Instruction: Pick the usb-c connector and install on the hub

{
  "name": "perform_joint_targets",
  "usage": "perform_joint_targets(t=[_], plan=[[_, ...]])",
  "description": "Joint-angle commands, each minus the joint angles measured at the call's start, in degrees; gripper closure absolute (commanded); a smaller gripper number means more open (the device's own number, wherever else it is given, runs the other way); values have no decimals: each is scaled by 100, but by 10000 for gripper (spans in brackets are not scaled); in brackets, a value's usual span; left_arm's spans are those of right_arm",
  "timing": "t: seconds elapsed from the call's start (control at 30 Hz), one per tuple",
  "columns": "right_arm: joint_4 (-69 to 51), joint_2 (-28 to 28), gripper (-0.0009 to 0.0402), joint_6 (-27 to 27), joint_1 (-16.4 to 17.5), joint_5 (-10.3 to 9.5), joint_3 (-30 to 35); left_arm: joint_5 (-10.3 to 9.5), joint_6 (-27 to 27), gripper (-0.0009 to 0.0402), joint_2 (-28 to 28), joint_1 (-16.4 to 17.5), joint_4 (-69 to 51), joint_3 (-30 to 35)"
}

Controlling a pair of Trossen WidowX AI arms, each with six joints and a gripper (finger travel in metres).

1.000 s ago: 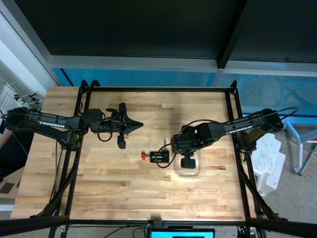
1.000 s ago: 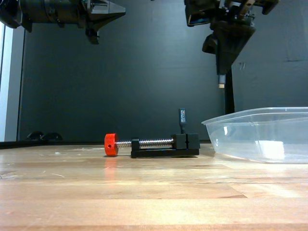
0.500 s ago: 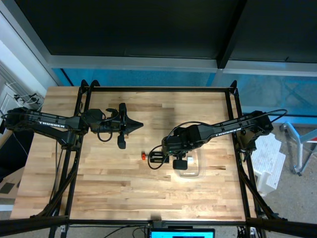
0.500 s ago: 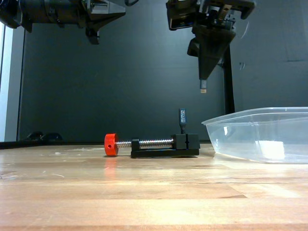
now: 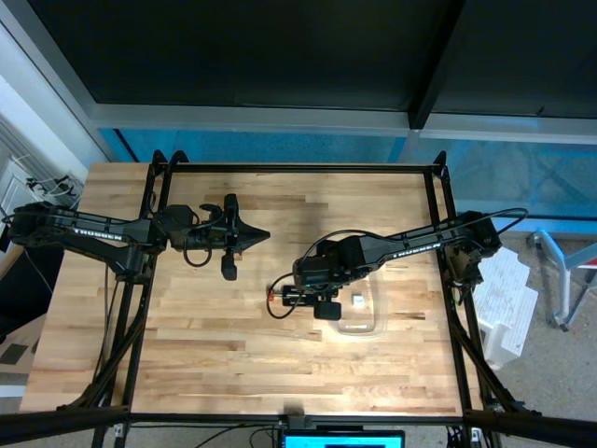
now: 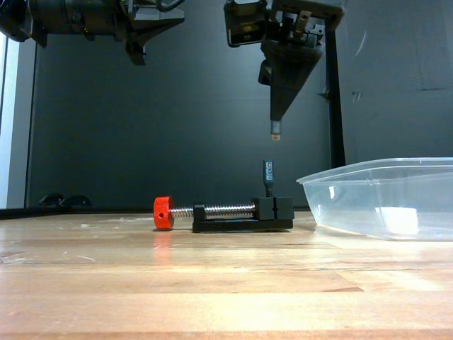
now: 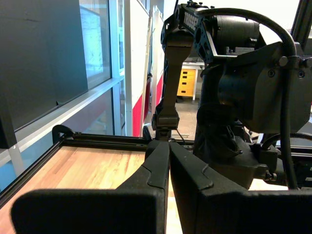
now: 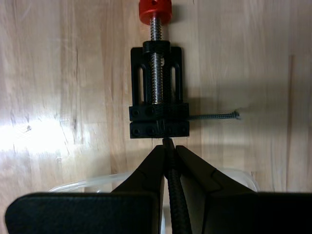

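The hub (image 6: pixel 241 212) lies on the table, a black block with an orange-red knob (image 6: pixel 163 212) and a thin dark stem (image 6: pixel 267 176) standing up from it. My right gripper (image 6: pixel 275 117) hangs straight above that stem, shut on the usb-c connector (image 6: pixel 275 130), whose tip points down a short way above the stem top. In the right wrist view the connector (image 8: pixel 168 143) shows between the shut fingers just short of the hub (image 8: pixel 157 105). In the high view the right gripper (image 5: pixel 312 285) covers most of the hub (image 5: pixel 287 296). My left gripper (image 5: pixel 263 234) is parked high at the left, shut and holding nothing.
A clear plastic tray (image 6: pixel 382 198) stands just right of the hub; in the high view a small white piece (image 5: pixel 357 300) lies in it. A braided cable (image 8: pixel 176 195) trails back from the connector. A thin dark wire (image 8: pixel 214 116) lies beside the hub.
My right gripper has carried the connector leftward from above the tray to above the hub's stem and lowered it slightly. The left arm has not moved.
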Motion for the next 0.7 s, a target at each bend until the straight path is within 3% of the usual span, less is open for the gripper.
perform_joint_targets(t=[0.03, 0.7], plan=[[35, 35, 392, 15, -11, -20, 20, 0, 2, 393, 0, 2, 0, 0], [256, 334, 392, 24, -13, -24, 20, 0, 2, 393, 0, 2, 2, 0]])
